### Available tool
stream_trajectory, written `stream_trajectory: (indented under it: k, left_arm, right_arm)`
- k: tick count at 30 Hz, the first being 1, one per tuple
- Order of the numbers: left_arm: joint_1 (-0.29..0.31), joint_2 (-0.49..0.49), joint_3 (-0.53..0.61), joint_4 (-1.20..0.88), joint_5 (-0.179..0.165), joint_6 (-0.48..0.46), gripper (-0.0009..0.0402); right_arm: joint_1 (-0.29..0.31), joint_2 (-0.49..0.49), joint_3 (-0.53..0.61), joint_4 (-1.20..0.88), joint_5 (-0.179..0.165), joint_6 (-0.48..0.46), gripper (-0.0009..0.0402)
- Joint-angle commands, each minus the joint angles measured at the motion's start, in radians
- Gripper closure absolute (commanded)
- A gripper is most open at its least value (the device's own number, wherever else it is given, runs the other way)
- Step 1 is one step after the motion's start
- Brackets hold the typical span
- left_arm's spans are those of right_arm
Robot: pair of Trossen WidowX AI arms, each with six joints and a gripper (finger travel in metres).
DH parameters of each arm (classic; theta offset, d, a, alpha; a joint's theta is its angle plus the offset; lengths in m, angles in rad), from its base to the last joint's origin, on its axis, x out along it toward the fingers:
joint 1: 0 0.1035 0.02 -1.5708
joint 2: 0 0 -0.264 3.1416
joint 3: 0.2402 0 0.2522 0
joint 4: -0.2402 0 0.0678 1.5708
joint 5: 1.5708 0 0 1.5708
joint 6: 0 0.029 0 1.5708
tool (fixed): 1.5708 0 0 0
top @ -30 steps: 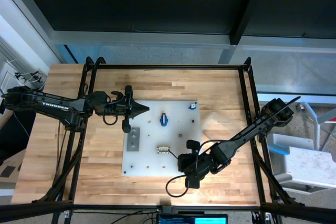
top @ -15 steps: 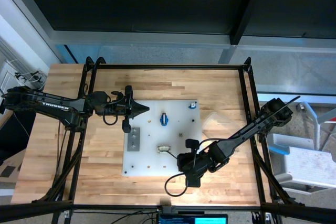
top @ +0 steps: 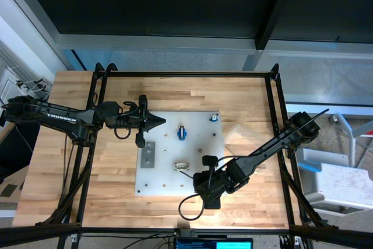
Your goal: Remove the USB connector from the USB hub and place in the container
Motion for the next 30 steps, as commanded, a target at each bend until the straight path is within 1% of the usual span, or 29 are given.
stream_trajectory:
  k: [1,10,11,12,15,19,22,23,26,28,30]
  left_arm:
    - [0.0,0.0,0.0,0.0,0.0,0.0,0.0392]
    - [0.0,0.0,0.0,0.0,0.0,0.0,0.0392]
    - [0.0,0.0,0.0,0.0,0.0,0.0,0.0392]
    - [0.0,0.0,0.0,0.0,0.0,0.0,0.0392]
    - [0.0,0.0,0.0,0.0,0.0,0.0,0.0392]
    - [0.0,0.0,0.0,0.0,0.0,0.0,0.0392]
    - [0.0,0.0,0.0,0.0,0.0,0.0,0.0392]
    - [0.0,0.0,0.0,0.0,0.0,0.0,0.0392]
    - [0.0,0.0,0.0,0.0,0.0,0.0,0.0392]
    - [0.0,0.0,0.0,0.001,0.0,0.0,0.0392]
    - [0.0,0.0,0.0,0.0,0.0,0.0,0.0392]
  right_arm:
    - [0.0,0.0,-0.001,0.007,0.006,0.003,0.0393]
    - [0.016,-0.025,-0.044,0.058,0.01,0.034,0.0393]
    - [0.02,-0.031,-0.051,0.062,0.018,0.037,0.0393]
    - [0.024,-0.037,-0.058,0.066,0.034,0.039,0.0393]
    - [0.035,-0.053,-0.083,0.094,0.054,0.046,0.0393]
    - [0.049,-0.075,-0.124,0.141,0.064,0.054,0.0393]
    - [0.063,-0.093,-0.155,0.183,0.108,0.052,0.0393]
    - [0.066,-0.102,-0.17,0.203,0.114,0.052,0.0393]
    - [0.072,-0.125,-0.22,0.267,0.116,0.054,0.0393]
    - [0.079,-0.14,-0.251,0.302,0.137,0.061,0.0393]
    - [0.087,-0.15,-0.27,0.321,0.146,0.068,0.0393]
